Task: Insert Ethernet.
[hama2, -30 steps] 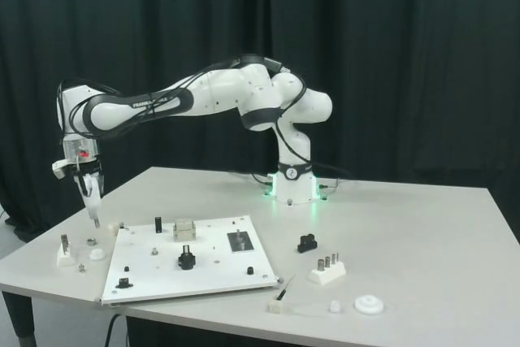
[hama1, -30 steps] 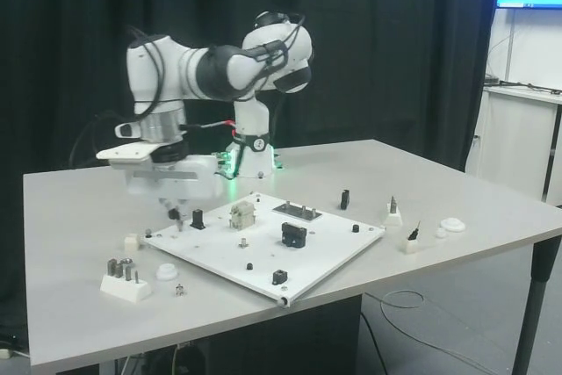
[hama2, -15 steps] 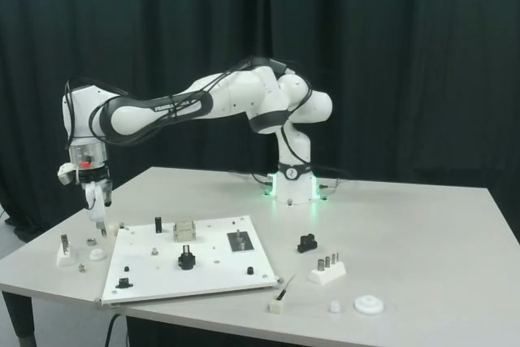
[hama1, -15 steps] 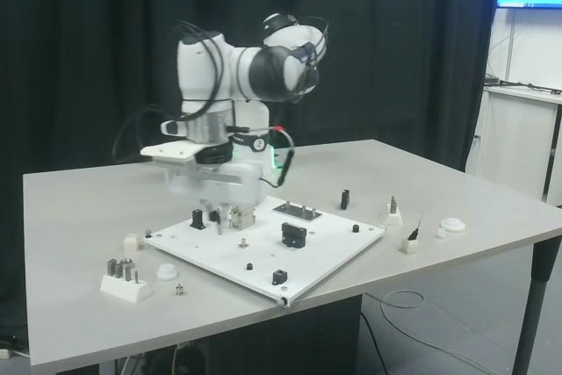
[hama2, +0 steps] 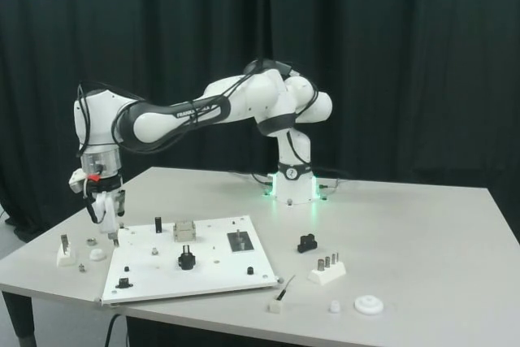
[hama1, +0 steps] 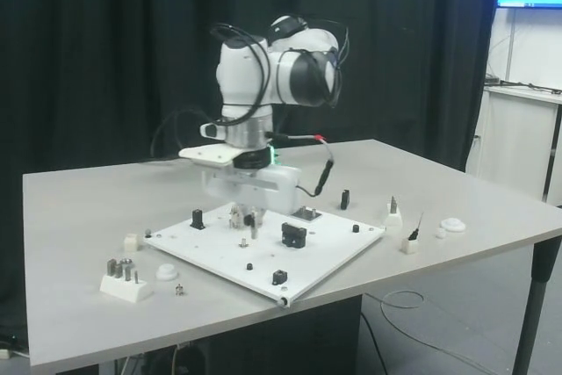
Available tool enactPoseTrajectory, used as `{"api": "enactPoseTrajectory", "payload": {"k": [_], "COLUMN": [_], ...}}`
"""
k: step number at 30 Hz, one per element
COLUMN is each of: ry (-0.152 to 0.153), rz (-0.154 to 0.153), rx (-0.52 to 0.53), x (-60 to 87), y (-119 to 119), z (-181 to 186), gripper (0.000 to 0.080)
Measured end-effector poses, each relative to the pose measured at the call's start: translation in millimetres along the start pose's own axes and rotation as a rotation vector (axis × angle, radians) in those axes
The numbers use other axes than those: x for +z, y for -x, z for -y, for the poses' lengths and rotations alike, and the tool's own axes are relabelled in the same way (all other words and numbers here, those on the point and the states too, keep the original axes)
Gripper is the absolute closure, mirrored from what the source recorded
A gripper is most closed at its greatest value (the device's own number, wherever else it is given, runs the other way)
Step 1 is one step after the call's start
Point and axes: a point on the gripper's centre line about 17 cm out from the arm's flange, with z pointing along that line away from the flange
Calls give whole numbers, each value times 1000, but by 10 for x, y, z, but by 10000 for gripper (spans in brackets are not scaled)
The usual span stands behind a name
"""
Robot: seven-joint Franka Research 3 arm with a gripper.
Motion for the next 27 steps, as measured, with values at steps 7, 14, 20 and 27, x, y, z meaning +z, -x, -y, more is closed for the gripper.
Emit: {"api": "enactPoseTrajectory", "payload": {"k": [7,14,20,27], "ry": [5,15,25,34], "rz": [-12,-33,-44,-46], "rx": [55,78,66,55], "x": [23,84,162,221], "y": [91,114,135,164], "z": [166,265,321,359], "gripper": [732,732,732,732]}}
